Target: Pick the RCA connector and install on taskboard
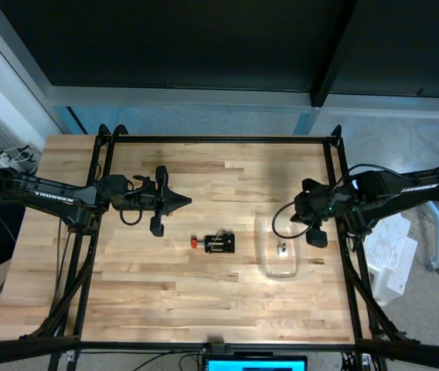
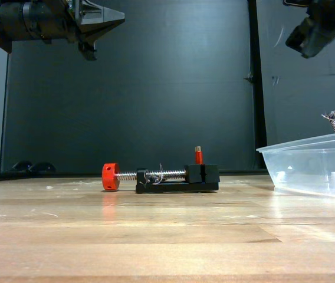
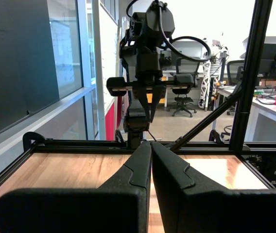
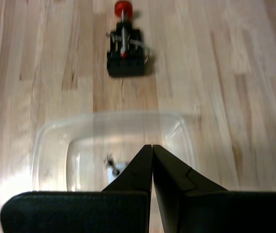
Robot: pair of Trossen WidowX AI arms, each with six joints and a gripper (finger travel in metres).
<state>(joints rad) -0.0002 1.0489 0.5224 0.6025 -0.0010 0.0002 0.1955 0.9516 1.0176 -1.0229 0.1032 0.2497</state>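
left claw point(image 3: 151, 145) clenched, parked left | right claw point(image 4: 152, 148) clenched, high near tray point(image 1: 280, 277) | connector point(image 4: 111, 163) unpicked in tray | board point(image 1: 221, 243) awaiting install

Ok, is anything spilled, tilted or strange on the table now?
Nothing stands out. The taskboard lies flat on the table, the clear tray sits upright with the RCA connector inside it. The left end effector, raised left of the taskboard, and the right end effector, over the tray, are shut.
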